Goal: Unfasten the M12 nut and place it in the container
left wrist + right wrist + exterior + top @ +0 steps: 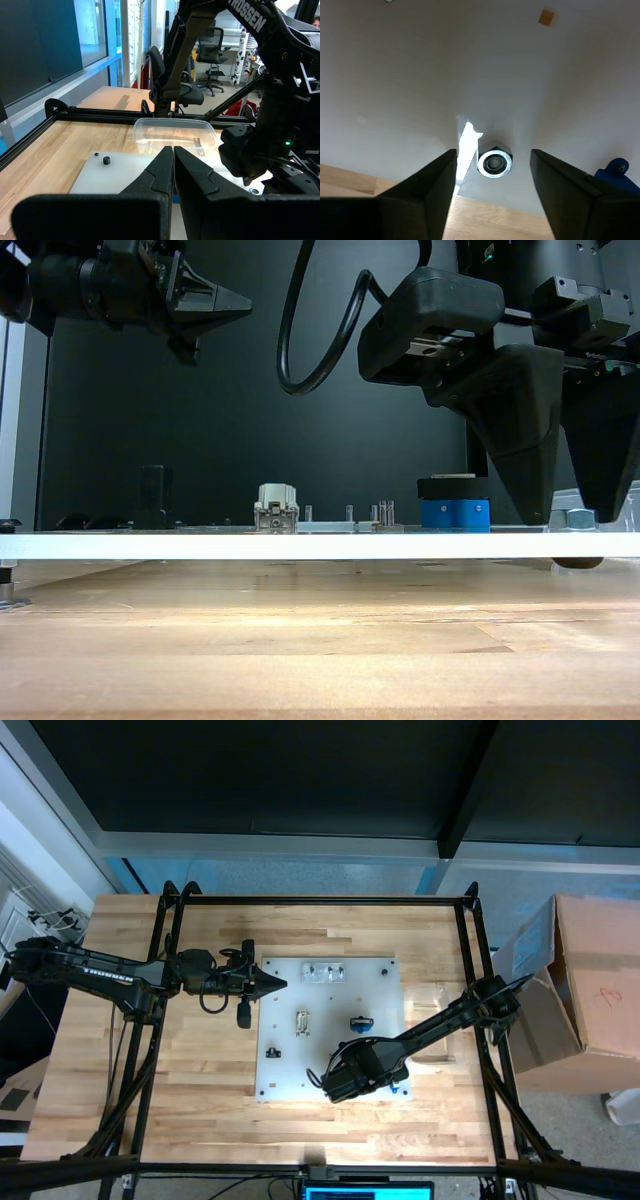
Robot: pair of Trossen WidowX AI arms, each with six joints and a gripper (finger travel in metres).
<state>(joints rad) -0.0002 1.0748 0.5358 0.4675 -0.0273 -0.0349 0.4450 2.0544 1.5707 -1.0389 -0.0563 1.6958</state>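
The silver M12 nut (494, 162) sits low on its stud on the white board (285, 1075), near the near edge, and hides the ribs. My right gripper (492, 152) points down over it, open. One finger stands on each side of the nut (572, 519) with a gap to each. In the high view the right gripper (350, 1078) covers the nut. The clear container (172, 132) stands beyond the board's right side, and I see no nut in it. My left gripper (173, 150) hangs shut and holds nothing above the board's far left edge (272, 983).
A blue fitting (455, 513) stands on the board just beside the right gripper. A grey connector (276, 510) and small silver posts (380, 512) sit mid-board. A black frame (320, 901) rings the table, and a cardboard box (580, 990) stands off to the right.
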